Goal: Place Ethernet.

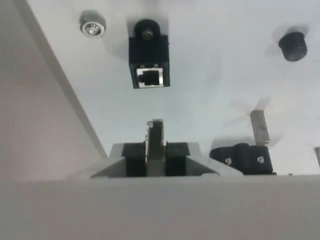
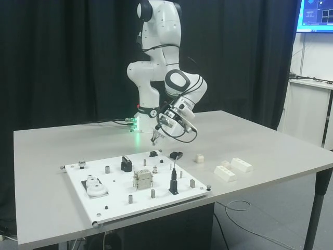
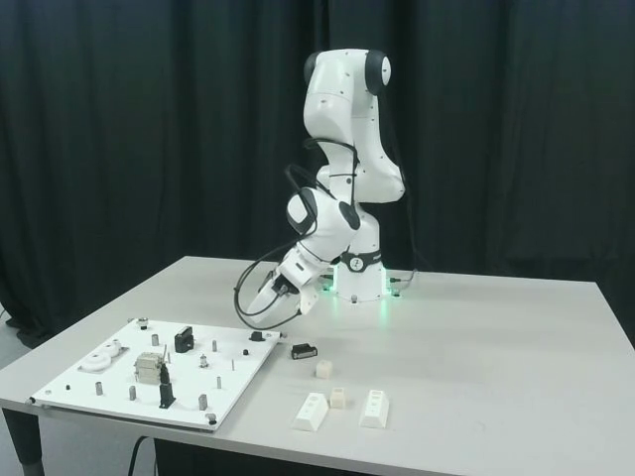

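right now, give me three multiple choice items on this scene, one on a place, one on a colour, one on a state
1. Where is the black square socket block? A on the white flat board; B on the bare table; C between the fingers
2. What colour is the glow at the arm's base? A white; B green; C grey
3. How is the gripper? A open, empty; B shut on the small Ethernet plug; C lying on the table

1A, the wrist view shows it standing on the board; 2B, green light shows under the arm; 3B, the plug sits clamped in it.
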Controlling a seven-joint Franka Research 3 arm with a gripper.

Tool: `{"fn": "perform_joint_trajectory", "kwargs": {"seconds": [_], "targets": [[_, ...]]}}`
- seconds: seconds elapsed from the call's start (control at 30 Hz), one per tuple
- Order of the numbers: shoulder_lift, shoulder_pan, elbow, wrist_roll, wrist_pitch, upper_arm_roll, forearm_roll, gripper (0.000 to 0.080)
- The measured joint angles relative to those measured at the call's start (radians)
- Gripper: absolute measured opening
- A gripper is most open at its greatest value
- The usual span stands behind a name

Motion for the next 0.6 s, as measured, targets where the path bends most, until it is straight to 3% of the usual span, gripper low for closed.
{"fn": "perform_joint_trajectory", "kwargs": {"seconds": [0.6], "targets": [[-0.014,0.001,0.000,0.000,-0.009,0.004,0.008,0.0080]]}}
